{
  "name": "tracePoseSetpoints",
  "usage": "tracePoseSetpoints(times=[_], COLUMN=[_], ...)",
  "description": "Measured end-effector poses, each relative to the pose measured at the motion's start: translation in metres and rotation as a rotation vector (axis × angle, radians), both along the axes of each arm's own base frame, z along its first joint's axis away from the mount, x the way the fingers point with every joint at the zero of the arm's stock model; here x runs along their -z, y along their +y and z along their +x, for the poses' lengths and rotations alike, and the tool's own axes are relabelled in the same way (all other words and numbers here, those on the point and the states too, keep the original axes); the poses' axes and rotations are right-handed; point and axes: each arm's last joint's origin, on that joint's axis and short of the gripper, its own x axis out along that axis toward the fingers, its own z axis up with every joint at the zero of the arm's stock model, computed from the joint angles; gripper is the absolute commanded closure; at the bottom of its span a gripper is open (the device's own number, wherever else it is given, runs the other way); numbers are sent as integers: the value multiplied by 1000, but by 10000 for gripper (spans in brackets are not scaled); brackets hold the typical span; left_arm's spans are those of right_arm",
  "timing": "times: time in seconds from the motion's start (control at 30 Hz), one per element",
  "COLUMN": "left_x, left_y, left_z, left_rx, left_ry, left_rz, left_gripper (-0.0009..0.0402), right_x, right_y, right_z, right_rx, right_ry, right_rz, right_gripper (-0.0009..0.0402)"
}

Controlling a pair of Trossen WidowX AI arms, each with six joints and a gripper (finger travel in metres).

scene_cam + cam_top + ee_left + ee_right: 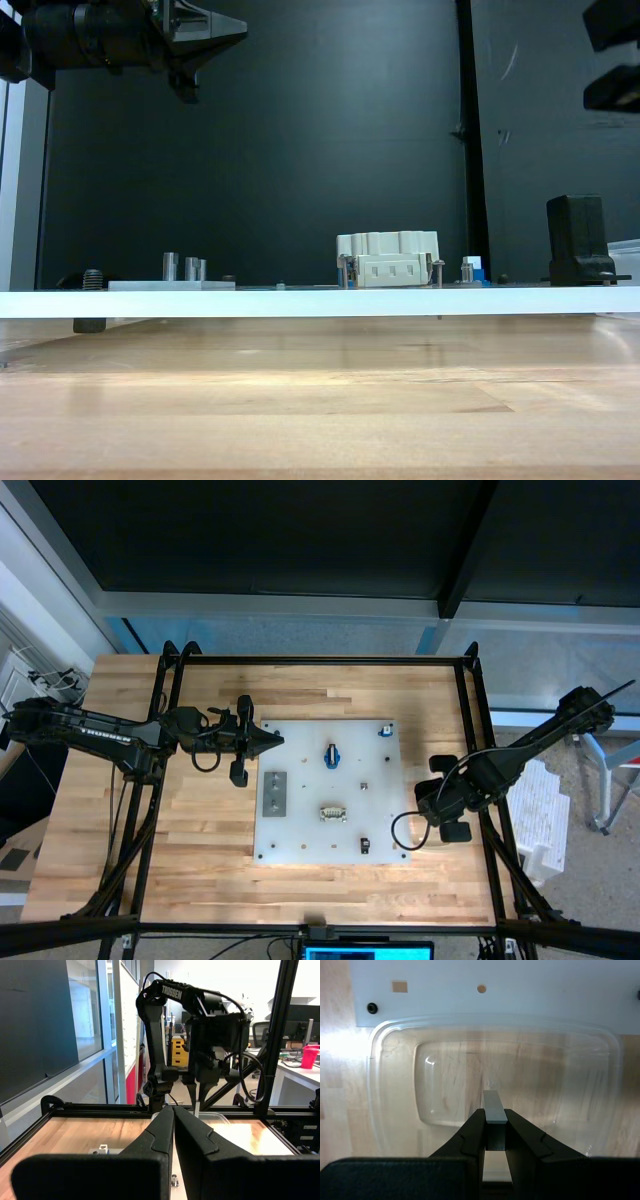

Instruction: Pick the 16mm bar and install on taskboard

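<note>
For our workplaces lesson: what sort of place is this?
Probably a robotics lab: a large white square plastic taskboard on a wooden table, the shut left gripper high over its corner, the right gripper holding a short grey metal 16mm bar above a clear plastic tray.

Two pincers: the left pincer [279,738], closed, toward the worktop's [200,880] left edge; the right pincer [495,1130] by its right edge, clamping one 16mm bar [494,1106]. One taskboard [300,838] carries one grey block [273,793], one blue knob [332,755], one silver connector [333,814]. One clear tray [375,1085].
</note>
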Motion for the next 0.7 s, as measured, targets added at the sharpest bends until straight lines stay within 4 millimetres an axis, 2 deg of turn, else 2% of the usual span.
tracePoseSetpoints(times=[0.33,0.47,0.7], left_x=[0,0,0], left_y=[0,0,0], left_z=[0,0,0], left_rx=[0,0,0], left_ry=[0,0,0], left_rz=[0,0,0], left_gripper=[393,393,393], right_x=[-8,-13,-14], right_y=[0,2,6], right_z=[1,2,10], right_rx=[-39,-164,-484], right_ry=[-10,-27,-28], right_rz=[0,-9,-59], right_gripper=[393,393,393])
